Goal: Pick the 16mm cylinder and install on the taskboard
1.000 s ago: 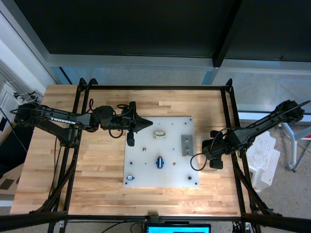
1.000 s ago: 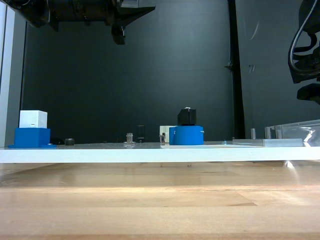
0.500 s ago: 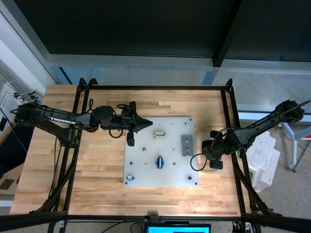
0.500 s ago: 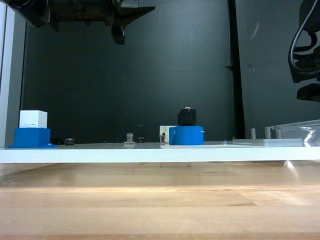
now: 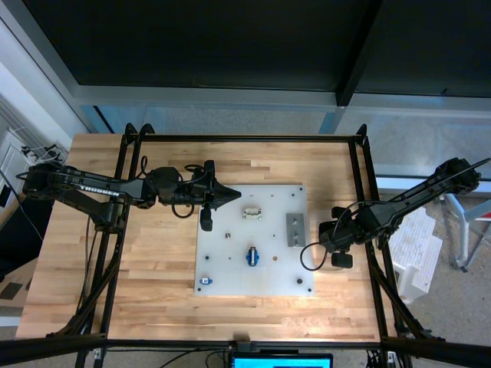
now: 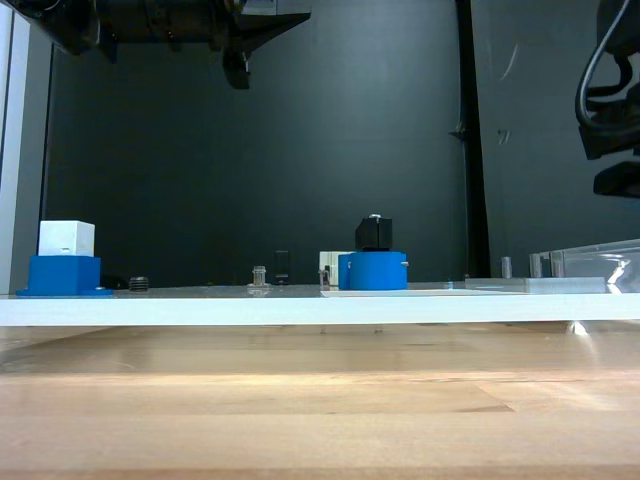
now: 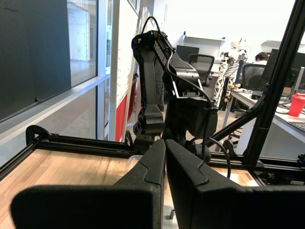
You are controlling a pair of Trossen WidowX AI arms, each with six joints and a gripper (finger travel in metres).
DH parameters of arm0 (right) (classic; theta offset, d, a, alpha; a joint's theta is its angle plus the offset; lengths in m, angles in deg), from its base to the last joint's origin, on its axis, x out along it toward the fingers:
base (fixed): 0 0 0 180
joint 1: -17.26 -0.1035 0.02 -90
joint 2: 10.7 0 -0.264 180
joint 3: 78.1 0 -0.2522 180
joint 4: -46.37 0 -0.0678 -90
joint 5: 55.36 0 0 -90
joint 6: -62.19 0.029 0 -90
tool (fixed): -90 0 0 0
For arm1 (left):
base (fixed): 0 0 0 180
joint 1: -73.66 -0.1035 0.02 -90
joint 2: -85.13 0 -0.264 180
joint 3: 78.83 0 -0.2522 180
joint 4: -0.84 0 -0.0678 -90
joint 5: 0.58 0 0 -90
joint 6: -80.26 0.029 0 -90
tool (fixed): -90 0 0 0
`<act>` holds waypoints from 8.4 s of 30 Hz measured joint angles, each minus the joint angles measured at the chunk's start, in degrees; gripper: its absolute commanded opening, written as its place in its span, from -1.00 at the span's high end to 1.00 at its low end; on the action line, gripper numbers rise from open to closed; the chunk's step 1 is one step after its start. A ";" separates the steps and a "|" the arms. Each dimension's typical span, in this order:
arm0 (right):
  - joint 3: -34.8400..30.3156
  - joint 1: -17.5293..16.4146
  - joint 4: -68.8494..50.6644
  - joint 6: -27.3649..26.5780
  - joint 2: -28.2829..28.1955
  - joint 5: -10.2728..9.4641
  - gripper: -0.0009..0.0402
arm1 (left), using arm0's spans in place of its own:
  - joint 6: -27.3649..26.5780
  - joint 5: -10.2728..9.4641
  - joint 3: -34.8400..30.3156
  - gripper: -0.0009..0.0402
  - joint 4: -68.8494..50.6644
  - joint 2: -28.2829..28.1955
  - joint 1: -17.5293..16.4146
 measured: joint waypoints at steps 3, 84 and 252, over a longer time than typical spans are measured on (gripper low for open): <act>-2.54 0.02 -2.34 -0.02 0.00 -0.02 0.90 | 0.00 0.02 0.02 0.96 0.00 0.02 0.00; -45.94 5.75 -3.26 -7.37 -43.41 -1.29 0.90 | 0.02 0.02 0.02 0.96 0.02 0.00 0.00; 1.01 25.90 66.82 -28.11 13.29 -7.32 0.96 | 0.02 0.00 0.00 0.96 0.00 0.00 0.00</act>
